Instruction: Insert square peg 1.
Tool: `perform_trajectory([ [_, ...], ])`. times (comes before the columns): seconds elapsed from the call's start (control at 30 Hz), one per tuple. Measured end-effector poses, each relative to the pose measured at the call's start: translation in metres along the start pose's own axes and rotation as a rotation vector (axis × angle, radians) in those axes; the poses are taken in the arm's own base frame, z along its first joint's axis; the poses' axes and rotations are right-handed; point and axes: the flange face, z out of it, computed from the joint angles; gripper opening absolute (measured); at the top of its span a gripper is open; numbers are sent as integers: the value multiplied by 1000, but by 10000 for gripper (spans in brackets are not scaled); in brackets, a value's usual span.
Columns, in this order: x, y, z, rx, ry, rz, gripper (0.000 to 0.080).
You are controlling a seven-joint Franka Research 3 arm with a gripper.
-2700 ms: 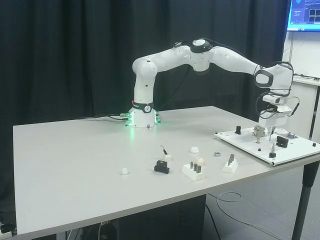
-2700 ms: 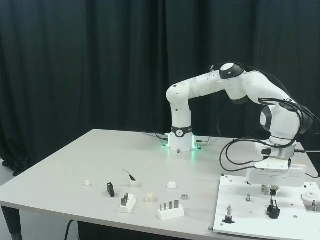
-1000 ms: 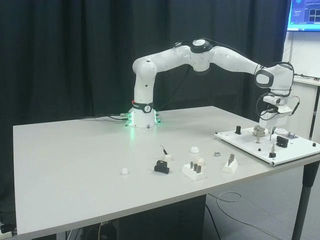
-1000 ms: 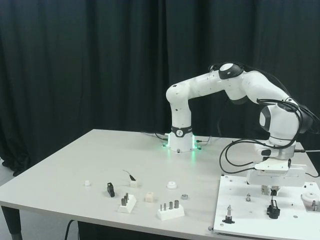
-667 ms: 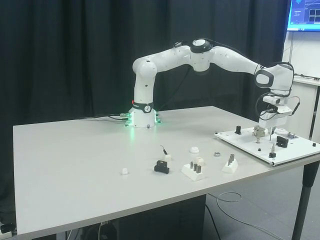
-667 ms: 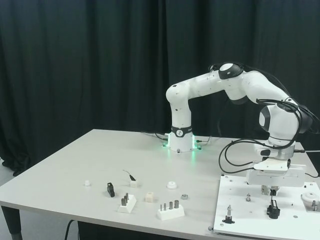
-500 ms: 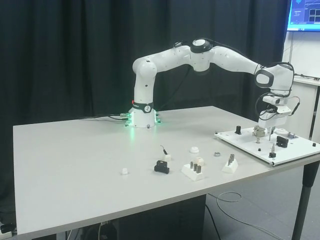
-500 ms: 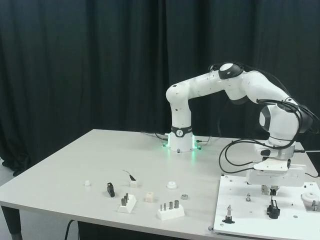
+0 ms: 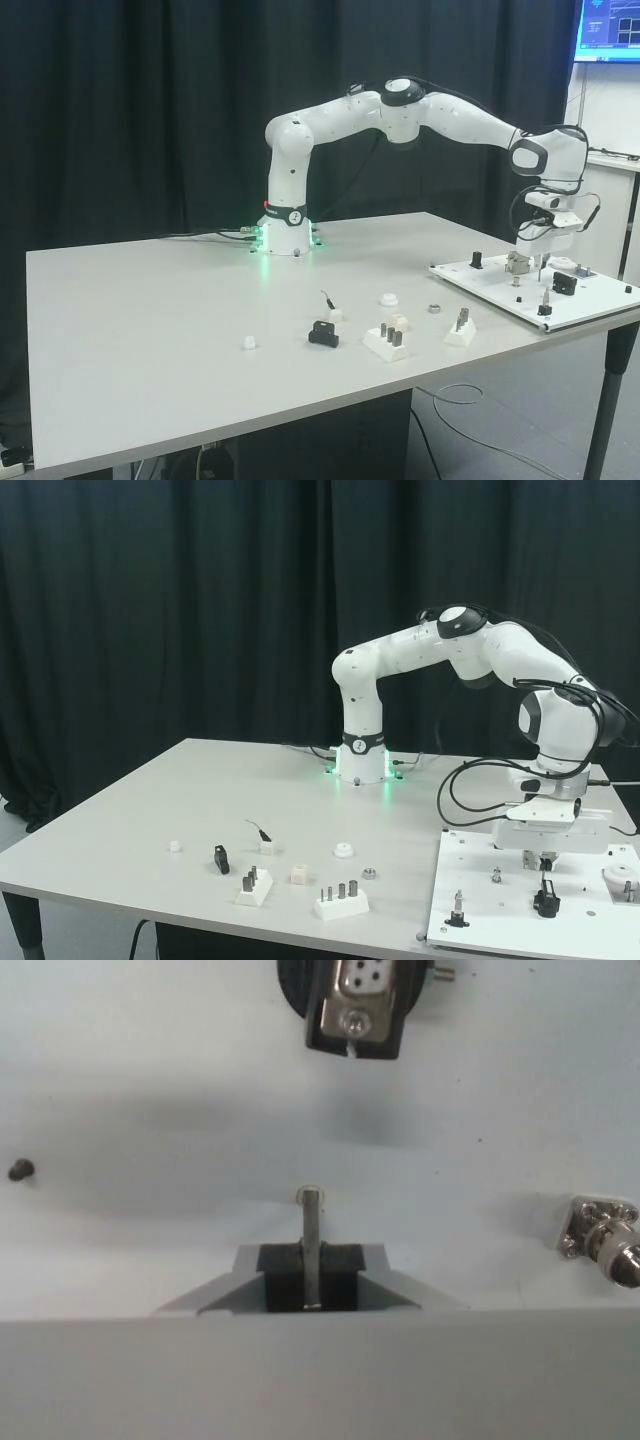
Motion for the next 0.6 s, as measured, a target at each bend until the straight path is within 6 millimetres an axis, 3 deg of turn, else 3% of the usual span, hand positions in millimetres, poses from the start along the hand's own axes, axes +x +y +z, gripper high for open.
perform_trajectory([
  [0.6, -1, 0, 1, -2, -1, 22, 29],
])
